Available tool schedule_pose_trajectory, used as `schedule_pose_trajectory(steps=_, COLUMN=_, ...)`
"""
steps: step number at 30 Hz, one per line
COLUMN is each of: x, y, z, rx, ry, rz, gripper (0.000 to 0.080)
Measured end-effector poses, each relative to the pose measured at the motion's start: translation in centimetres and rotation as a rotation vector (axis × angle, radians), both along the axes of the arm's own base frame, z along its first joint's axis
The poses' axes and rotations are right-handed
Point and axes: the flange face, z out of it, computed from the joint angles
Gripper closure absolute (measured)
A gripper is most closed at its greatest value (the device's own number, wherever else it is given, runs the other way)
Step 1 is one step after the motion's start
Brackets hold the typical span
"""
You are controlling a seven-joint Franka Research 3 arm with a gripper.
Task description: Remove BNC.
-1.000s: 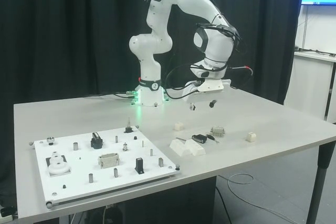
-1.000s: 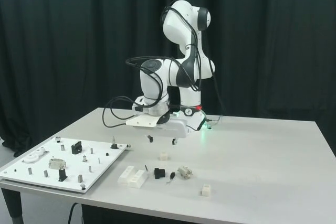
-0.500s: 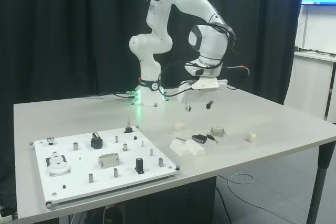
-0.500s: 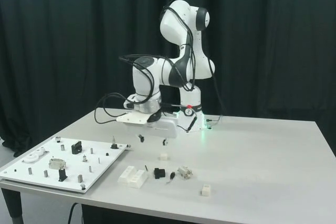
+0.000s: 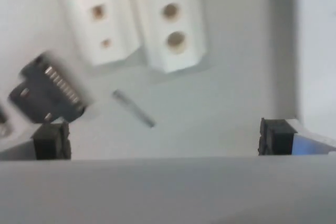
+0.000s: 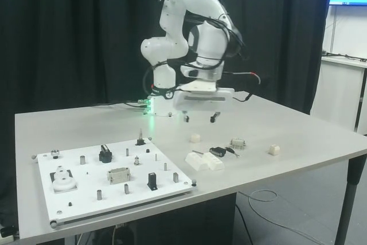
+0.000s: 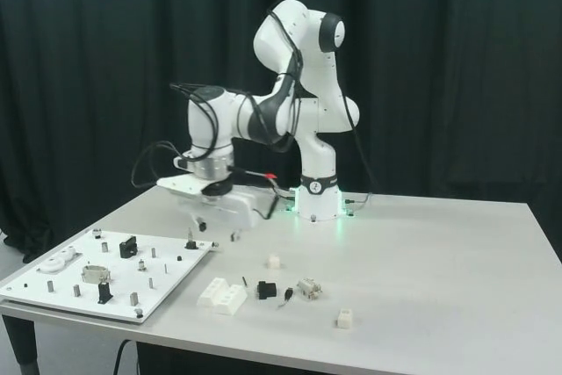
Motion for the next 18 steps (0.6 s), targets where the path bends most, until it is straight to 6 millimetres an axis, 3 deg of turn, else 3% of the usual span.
schedule_pose_trajectory(steps=18, x=-1.5, y=-10.7, z=0.6, rx=-0.011, ry=-0.152, rz=-0.273, gripper=0.0003)
